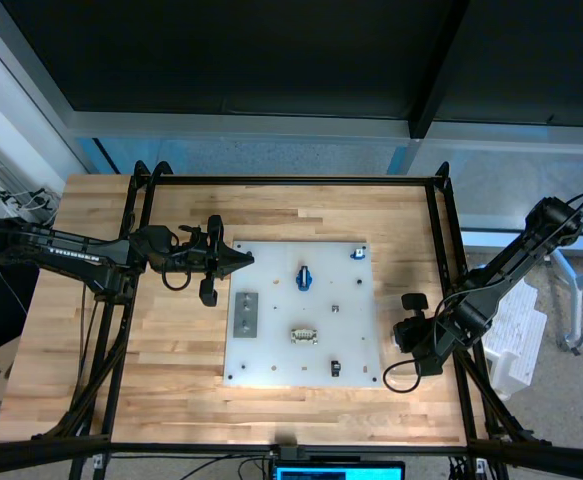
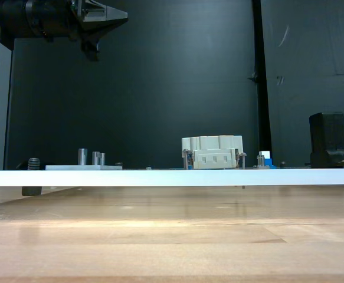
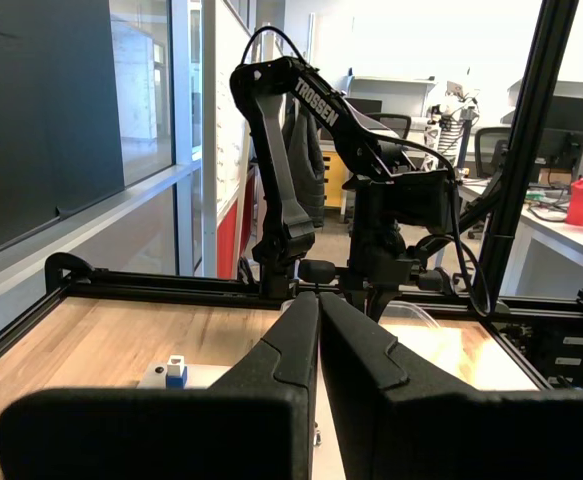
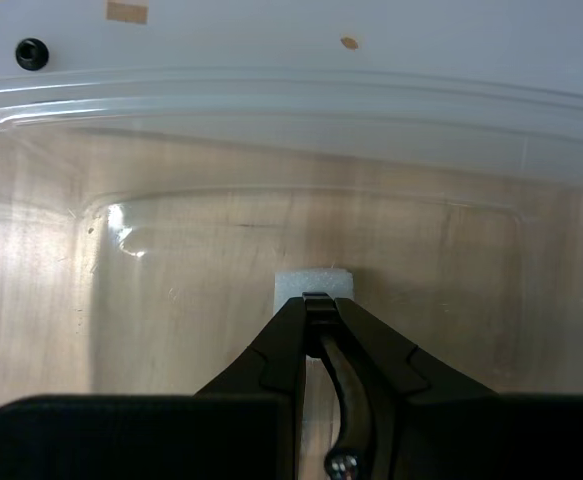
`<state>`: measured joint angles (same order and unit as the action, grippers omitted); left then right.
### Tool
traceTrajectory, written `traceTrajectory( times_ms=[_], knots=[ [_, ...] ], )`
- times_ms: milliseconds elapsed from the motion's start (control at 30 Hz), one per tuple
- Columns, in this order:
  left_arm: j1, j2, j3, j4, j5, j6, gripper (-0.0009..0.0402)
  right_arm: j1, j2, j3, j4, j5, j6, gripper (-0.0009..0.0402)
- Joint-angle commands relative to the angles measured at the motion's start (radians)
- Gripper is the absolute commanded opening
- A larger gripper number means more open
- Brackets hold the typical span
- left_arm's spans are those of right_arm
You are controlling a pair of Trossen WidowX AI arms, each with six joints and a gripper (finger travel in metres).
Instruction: Pick the USB connector and install on taskboard
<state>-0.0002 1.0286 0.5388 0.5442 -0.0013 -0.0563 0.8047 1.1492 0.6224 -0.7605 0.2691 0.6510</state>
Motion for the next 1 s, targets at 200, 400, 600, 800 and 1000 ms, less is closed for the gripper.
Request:
traceTrajectory(
  times_ms=[200, 400, 600, 800, 1000],
  knots=[
    [0.0, 0.0, 0.0, 0.0, 0.0, 0.0, 0.0, 0.001, -0.017, 0.022, -0.04, 0.001, -0.01, 0.0],
    [0.0, 0.0, 0.0, 0.0, 0.0, 0.0, 0.0, 0.001, -0.046, 0.023, -0.059, 0.001, -0.009, 0.0],
    [0.0, 0.001, 0.0, 0.0, 0.0, 0.0, 0.0, -0.001, -0.067, 0.045, -0.101, 0.001, -0.013, 0.0],
    [0.0, 0.0, 0.0, 0.0, 0.0, 0.0, 0.0, -0.037, -0.068, 0.15, -0.217, 0.0, -0.025, 0.0],
    [0.0, 0.0, 0.0, 0.0, 0.0, 0.0, 0.0, -0.064, -0.037, 0.243, -0.254, 0.0, -0.031, 0.0]
  ],
)
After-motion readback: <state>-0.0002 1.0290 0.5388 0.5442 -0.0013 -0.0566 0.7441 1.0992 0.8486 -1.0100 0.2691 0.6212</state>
